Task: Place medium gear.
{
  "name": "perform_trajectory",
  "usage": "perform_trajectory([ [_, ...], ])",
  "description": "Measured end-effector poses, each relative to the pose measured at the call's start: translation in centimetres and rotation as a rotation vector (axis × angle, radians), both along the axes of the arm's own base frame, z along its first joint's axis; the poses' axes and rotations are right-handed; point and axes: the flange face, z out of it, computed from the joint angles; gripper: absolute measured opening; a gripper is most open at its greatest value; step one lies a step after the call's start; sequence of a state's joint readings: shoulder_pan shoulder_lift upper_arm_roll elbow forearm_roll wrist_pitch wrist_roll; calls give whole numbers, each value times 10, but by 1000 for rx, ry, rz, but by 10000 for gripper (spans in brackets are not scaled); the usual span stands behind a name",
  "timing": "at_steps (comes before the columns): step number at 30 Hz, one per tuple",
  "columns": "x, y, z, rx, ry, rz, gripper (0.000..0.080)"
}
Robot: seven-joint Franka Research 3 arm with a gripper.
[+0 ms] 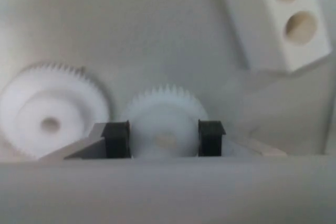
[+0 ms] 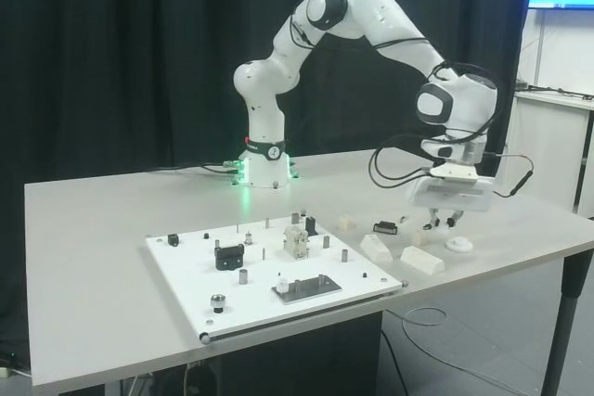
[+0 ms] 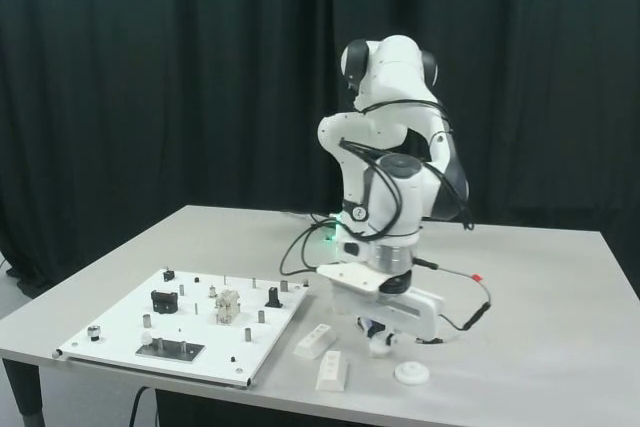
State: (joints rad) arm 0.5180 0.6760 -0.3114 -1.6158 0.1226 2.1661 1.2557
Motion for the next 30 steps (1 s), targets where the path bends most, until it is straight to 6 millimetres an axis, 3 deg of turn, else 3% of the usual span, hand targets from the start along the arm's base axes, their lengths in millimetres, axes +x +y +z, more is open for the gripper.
perform_trajectory([
  [16,-37,52,-2,-33,14,12,277],
  [30,-54,69,-24,-13,-13,21,277],
])
